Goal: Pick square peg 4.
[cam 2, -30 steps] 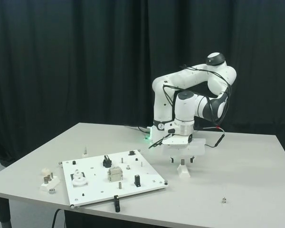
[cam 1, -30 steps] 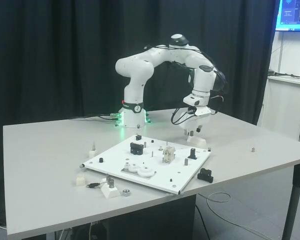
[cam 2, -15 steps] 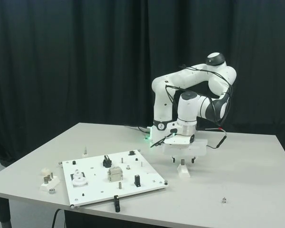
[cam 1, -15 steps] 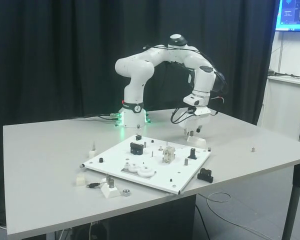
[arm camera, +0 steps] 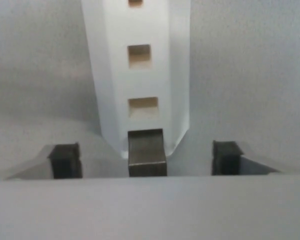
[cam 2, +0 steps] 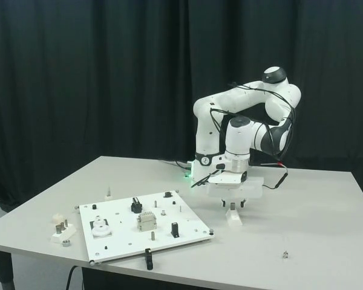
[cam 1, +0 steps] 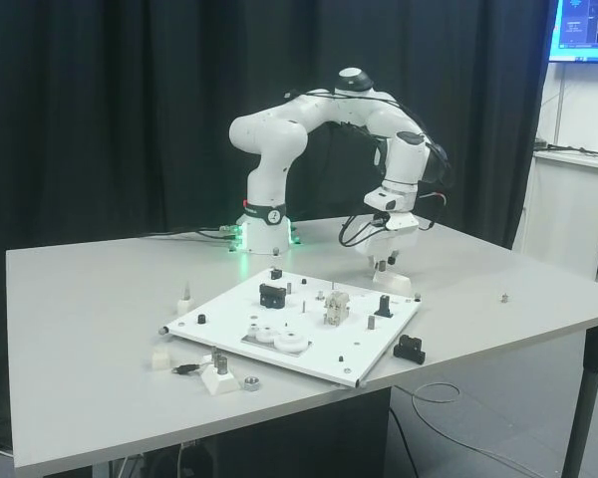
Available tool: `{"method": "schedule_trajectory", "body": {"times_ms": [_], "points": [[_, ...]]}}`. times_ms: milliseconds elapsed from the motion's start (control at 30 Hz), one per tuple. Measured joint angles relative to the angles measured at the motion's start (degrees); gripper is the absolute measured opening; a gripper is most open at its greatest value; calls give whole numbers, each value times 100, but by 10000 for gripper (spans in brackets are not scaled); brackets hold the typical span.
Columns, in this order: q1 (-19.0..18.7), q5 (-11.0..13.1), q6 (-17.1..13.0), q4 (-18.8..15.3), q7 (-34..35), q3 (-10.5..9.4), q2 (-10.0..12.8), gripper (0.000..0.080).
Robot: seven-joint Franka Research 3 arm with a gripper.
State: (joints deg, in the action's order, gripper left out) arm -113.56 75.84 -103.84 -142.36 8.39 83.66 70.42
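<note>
The gripper (arm camera: 146,159) is seen hanging right above the white peg holder (arm camera: 140,75) on the grey table (cam 2: 314,217), its fingers (arm camera: 66,160) spread wide on either side with nothing pinched between them. Square peg 4 (arm camera: 147,152) is found seated upright in the end slot of the holder, directly between the open fingers and untouched by either, while the next square slots (arm camera: 143,107) along the holder are shown unfilled. Just beside the holder, the white assembly board (cam 2: 142,232) is seen carrying its small black and grey parts
</note>
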Motion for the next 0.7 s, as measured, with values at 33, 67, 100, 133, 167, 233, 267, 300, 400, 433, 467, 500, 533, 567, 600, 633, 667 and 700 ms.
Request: {"method": "schedule_trajectory", "body": {"times_ms": [33, 67, 100, 133, 167, 233, 267, 300, 400, 433, 467, 500, 533, 567, 600, 633, 667, 700], "points": [[1, 0, 1, -1, 0, 0, -3, 800], [2, 0, 2, -1, 0, 0, -6, 515], [3, 0, 2, -2, 0, 0, -10, 515], [3, 0, 3, -2, 0, 0, -15, 515], [5, 0, 3, -3, 0, 0, -21, 515], [6, 0, 3, -3, 0, 0, -30, 515], [7, 0, 4, -3, 0, 0, -33, 515], [7, 0, 4, -4, 0, 0, -36, 515], [8, 0, 7, -4, 0, 0, -42, 337], [8, 0, 7, -4, 0, 0, -43, 173], [8, 0, 8, -4, 0, 0, -44, 173], [8, 0, 9, -4, 0, 0, -45, 173], [8, 0, 10, -4, 0, 0, -46, 173], [8, 0, 10, -4, 0, 0, -46, 173], [8, 0, 10, -4, 0, 0, -46, 173], [8, 0, 10, -4, 0, 0, -46, 151], [8, 0, 10, -4, 0, 0, -46, 151], [8, 0, 10, -4, 0, 1, -46, 151]]}}
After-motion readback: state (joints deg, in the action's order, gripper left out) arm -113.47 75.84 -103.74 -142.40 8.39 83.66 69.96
